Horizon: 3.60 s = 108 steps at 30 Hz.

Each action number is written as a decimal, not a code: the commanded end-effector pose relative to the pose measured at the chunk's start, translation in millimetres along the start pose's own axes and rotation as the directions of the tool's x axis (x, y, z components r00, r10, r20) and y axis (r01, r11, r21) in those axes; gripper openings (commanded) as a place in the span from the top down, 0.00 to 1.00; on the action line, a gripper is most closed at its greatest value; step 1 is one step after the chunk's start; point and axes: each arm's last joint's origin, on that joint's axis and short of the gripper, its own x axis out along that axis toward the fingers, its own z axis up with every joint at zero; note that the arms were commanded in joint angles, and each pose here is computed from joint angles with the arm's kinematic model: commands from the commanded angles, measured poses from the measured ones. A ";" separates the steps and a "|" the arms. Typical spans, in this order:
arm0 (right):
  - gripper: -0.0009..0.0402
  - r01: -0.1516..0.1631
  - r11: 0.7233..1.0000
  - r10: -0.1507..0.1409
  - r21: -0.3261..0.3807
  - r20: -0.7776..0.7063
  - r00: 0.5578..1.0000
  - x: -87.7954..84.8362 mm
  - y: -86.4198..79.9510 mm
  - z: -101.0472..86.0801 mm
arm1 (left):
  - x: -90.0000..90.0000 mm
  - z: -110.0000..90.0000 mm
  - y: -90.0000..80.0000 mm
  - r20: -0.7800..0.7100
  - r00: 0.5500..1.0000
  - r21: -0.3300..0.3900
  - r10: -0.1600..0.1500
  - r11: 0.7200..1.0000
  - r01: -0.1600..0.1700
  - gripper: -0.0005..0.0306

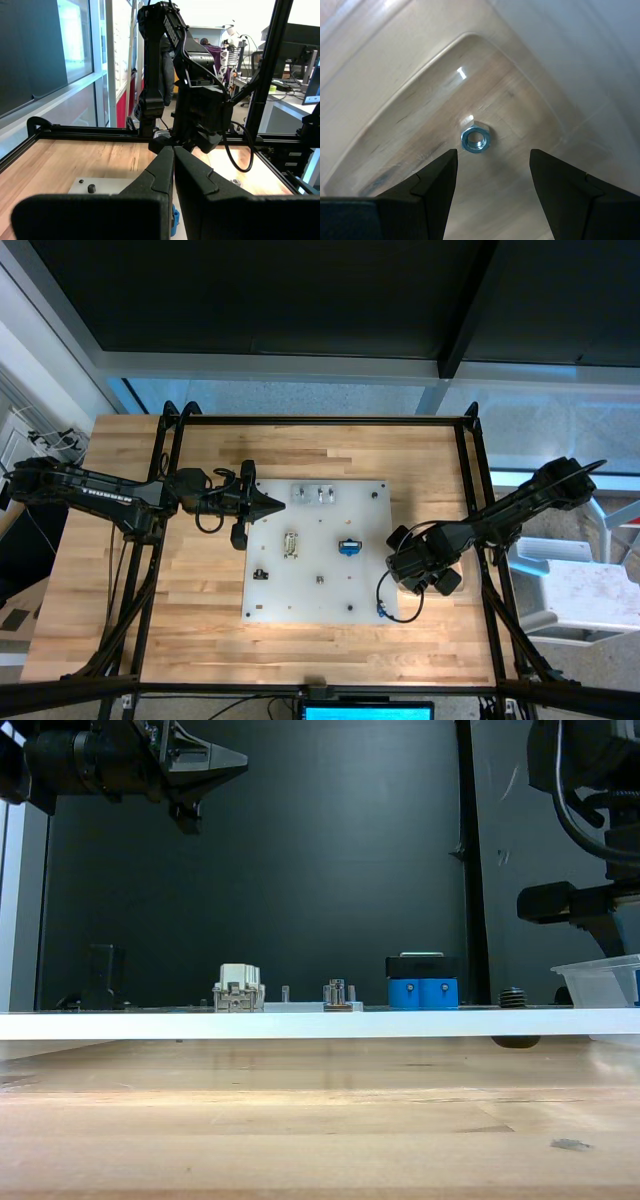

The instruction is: Pick the M12 fastener and fasten on the M12 threads

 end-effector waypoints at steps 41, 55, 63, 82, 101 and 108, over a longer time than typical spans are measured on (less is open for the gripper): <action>0.56 -0.019 1.000 0.019 0.009 0.021 1.000 23.8 7.9 -1.0 | 0.1 0.0 0.1 0.000 1.000 0.000 0.000 1.000 0.000 0.98; 0.79 -0.017 1.000 0.017 0.009 0.027 0.999 23.8 7.7 -0.4 | 0.1 0.0 0.1 0.000 1.000 0.000 0.000 1.000 0.000 0.98; 0.92 -0.016 1.000 0.016 0.009 0.029 0.999 23.6 7.6 -0.3 | 0.1 0.0 0.1 0.000 1.000 0.000 0.000 1.000 0.000 0.98; 0.97 -0.006 0.935 0.016 -0.354 0.024 1.000 -61.2 -4.4 18.8 | 0.1 0.0 0.1 0.000 1.000 0.000 0.000 1.000 0.000 0.98; 0.97 0.011 0.849 0.009 -0.528 0.035 0.999 -79.3 -40.9 113.0 | 0.1 0.0 0.1 0.000 1.000 0.000 0.000 1.000 0.000 0.98; 0.97 0.023 0.823 0.008 -0.567 0.052 0.999 -69.4 -49.9 143.0 | 0.1 0.0 0.0 0.000 1.000 0.000 0.000 1.000 0.000 0.98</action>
